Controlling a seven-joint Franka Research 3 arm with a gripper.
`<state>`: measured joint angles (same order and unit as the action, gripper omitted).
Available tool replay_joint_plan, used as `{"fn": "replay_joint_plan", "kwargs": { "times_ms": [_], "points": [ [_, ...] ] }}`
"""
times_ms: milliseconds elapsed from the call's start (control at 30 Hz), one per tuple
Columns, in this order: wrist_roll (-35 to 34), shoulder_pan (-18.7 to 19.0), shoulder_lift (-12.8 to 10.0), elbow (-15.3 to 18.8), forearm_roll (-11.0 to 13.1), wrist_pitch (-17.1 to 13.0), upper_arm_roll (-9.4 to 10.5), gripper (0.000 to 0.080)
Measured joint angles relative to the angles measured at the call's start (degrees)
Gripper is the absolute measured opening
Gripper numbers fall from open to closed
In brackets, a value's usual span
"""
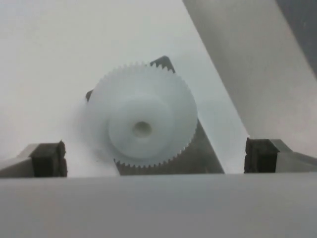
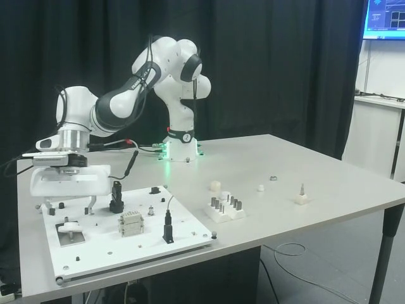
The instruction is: Pick large gear.
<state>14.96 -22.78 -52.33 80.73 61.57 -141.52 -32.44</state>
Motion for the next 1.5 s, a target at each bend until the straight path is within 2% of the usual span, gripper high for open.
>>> {"fn": "replay_joint_plan", "kwargs": {
  "times_ms": [233, 500, 733, 1333, 1500],
  "points": [
    [4.08, 0.00, 0.00, 0.00, 1.72, -2.89, 0.95, 0.0800],
    [5.77, -0.05, -0.29, -0.01, 1.85, -7.11, 3.02, 0.0800],
    [5.77, -0.15, -1.16, -0.09, 1.86, -10.20, 4.05, 0.0800],
    [6.57, -1.88, -3.42, -3.30, 1.86, -10.93, 4.70, 0.0800],
    [6.72, -2.61, -3.81, -4.21, 1.86, -10.91, 5.52, 0.0800]
  ]
}}
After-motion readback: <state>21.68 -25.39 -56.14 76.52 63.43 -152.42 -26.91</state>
